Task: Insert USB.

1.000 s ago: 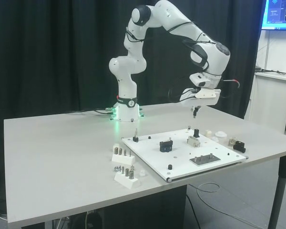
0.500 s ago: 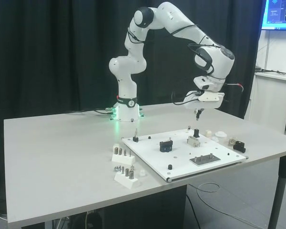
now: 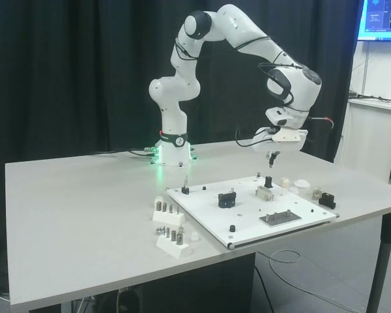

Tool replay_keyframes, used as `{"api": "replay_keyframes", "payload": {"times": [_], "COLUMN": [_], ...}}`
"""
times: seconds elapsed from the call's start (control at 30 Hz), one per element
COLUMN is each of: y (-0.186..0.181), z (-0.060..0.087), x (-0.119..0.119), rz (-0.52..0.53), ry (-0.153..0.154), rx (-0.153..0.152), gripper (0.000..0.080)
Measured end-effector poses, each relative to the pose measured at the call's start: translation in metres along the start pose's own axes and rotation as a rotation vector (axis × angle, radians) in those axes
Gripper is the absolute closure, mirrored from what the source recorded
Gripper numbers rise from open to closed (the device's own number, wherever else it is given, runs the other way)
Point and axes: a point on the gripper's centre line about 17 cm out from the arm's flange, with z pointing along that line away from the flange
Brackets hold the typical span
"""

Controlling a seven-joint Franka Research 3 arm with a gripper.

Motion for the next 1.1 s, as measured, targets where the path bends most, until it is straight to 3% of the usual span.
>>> {"api": "replay_keyframes", "payload": {"times": [0.53,1.1], "y": [-0.004,-0.001], "z": [0.019,0.03], "x": [0.006,0.01], "rz": [0.015,0.033], "ry": [-0.02,-0.03], "rx": [0.007,0.009], "gripper": [0.0732,0.0732]}}
